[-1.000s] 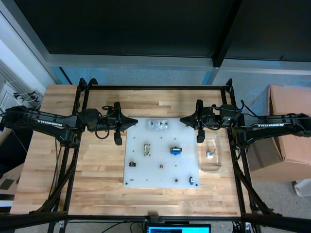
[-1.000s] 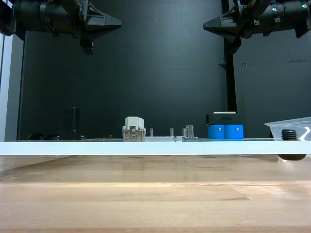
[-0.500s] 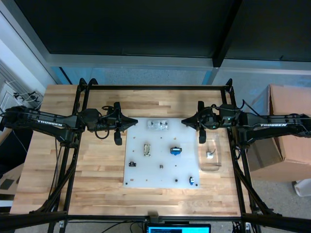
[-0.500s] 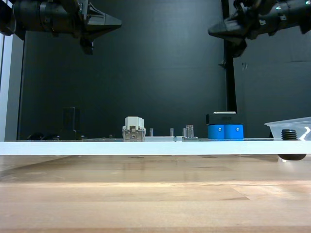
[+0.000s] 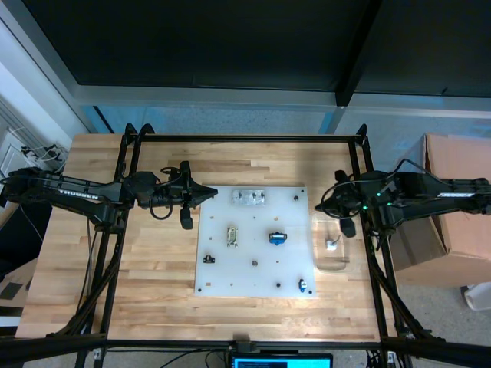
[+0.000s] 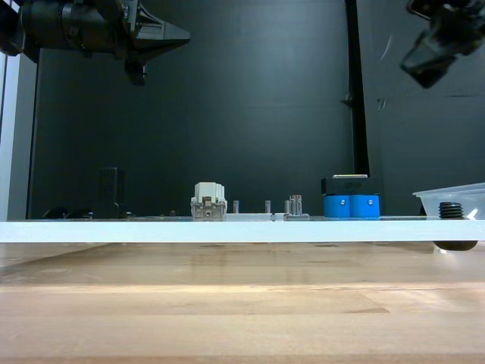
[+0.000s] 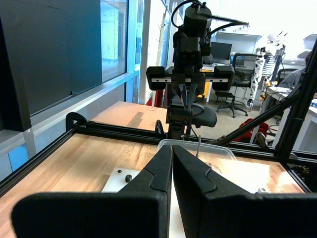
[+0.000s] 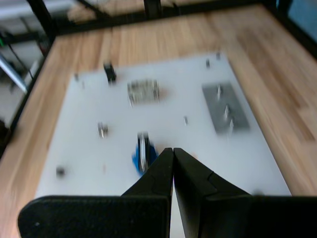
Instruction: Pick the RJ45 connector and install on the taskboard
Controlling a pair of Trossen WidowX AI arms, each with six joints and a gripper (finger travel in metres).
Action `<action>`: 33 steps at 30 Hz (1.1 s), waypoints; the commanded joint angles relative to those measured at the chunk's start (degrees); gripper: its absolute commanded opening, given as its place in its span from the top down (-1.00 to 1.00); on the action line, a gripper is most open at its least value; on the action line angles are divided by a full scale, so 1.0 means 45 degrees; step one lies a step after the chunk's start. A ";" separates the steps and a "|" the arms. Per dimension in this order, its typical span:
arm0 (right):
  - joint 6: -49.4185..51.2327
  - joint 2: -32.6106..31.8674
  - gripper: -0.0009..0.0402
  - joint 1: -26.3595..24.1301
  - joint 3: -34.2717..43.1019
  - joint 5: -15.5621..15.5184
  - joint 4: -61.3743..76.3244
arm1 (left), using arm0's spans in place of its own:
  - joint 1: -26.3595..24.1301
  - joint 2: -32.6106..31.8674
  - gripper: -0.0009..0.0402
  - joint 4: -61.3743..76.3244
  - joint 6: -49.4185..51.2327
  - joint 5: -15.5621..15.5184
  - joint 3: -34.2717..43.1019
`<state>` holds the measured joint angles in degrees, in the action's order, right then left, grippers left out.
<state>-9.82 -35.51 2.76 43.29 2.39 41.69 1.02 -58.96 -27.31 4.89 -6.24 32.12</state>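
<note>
High and low views share the taskboard point(image 5: 230, 277), seen from above and edge-on; wrist cameras face inward.

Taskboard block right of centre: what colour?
Blue block, clearest in the high view. Left gripper hovers at the board's left edge, right gripper by the clear tray.

The wooden table point(image 5: 146, 261) carries a white task board point(image 5: 230, 272), with a clear tray point(image 5: 333, 264) just beside it.

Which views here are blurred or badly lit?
Right wrist view: blurred, taskboard soft beyond the shut right gripper. Left wrist view: sharp, background overexposed beyond the shut left gripper. Low view: both grippers dark silhouettes. High view: even; RJ45 connector lies free in the clear tray, right gripper above its far end, left gripper by the taskboard's left edge.
</note>
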 commanded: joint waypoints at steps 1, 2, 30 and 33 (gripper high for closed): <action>-0.0058 0.0117 0.96 0.0238 0.0748 0.0136 0.1909 | 0.0005 0.0000 0.96 0.0000 -0.0005 0.0000 0.0005; -0.0058 0.0121 0.96 0.0316 0.0976 0.0136 0.2497 | 0.0000 0.0000 0.96 0.0000 -0.0005 0.0000 0.0005; -0.0884 -0.1171 0.96 0.1705 0.2501 -0.0393 0.8689 | 0.0000 -0.0005 0.96 0.0000 -0.0005 0.0000 0.0005; -0.1511 -0.1535 0.96 0.2749 0.2239 0.0107 0.8626 | 0.0005 -0.0005 0.96 0.0000 -0.0005 -0.0005 0.0005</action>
<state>-15.42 -41.78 13.13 53.93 1.93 80.75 1.02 -58.96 -27.29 4.86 -6.26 32.14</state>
